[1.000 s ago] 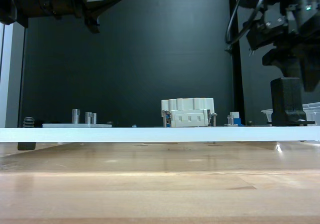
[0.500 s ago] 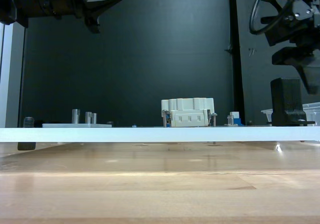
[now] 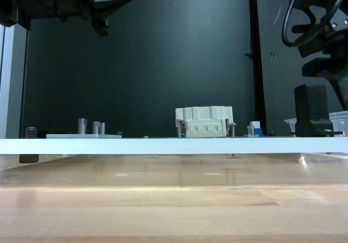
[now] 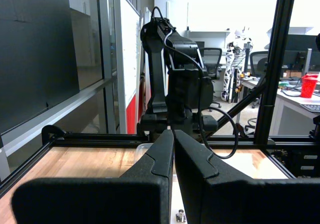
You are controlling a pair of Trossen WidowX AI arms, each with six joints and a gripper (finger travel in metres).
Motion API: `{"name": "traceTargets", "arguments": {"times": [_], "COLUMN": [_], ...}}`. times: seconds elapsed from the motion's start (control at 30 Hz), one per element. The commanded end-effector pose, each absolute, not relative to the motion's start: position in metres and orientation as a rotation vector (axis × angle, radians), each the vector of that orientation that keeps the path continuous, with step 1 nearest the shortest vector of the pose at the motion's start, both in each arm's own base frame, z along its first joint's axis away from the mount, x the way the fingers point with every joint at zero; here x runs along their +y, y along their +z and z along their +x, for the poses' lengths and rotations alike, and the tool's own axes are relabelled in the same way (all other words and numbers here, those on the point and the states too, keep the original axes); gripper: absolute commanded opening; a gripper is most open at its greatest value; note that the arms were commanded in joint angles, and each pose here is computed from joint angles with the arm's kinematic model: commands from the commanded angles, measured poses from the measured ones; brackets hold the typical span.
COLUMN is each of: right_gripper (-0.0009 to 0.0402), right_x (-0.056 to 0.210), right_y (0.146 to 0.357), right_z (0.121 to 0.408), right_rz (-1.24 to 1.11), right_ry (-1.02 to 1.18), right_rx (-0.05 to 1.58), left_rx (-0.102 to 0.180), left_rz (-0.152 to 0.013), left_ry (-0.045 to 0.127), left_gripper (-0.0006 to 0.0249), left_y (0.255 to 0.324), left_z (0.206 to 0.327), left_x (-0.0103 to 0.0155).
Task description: Pick the 16mm bar and install on taskboard
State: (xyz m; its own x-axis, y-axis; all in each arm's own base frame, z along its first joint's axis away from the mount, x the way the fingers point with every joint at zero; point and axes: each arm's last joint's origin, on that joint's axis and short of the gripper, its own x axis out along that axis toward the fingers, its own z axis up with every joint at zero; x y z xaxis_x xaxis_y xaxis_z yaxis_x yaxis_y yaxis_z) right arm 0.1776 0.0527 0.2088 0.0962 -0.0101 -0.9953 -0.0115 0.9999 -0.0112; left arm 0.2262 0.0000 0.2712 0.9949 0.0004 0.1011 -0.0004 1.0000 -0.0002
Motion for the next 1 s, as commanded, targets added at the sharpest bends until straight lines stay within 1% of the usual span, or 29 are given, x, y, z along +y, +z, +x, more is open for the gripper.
{"name": "traceTargets", "arguments": {"times": [0.03, 0.43, 0.6, 1.0], "right_gripper": [0.0185, 0.0185, 0.0182, 0.0134], "right_x": [0.053, 0.053, 0.053, 0.053], "right_y": [0.202, 0.182, 0.181, 0.18], "right_z": [0.177, 0.172, 0.172, 0.171], "right_rz": [-0.023, -0.042, -0.042, -0.043], "right_ry": [0.0, -0.003, -0.001, -0.002], "right_rx": [1.464, 1.457, 1.454, 1.457], "left_rx": [-0.101, -0.101, -0.101, -0.102], "left_rz": [0.0, 0.0, 0.0, 0.0], "left_ry": [0.0, 0.0, 0.0, 0.0], "left_gripper": [0.0, 0.0, 0.0, 0.0], "left_y": [0.2712, 0.2712, 0.2712, 0.2712], "left_z": [0.226, 0.226, 0.226, 0.226], "left_x": [0.0, 0.0, 0.0, 0.0]}}
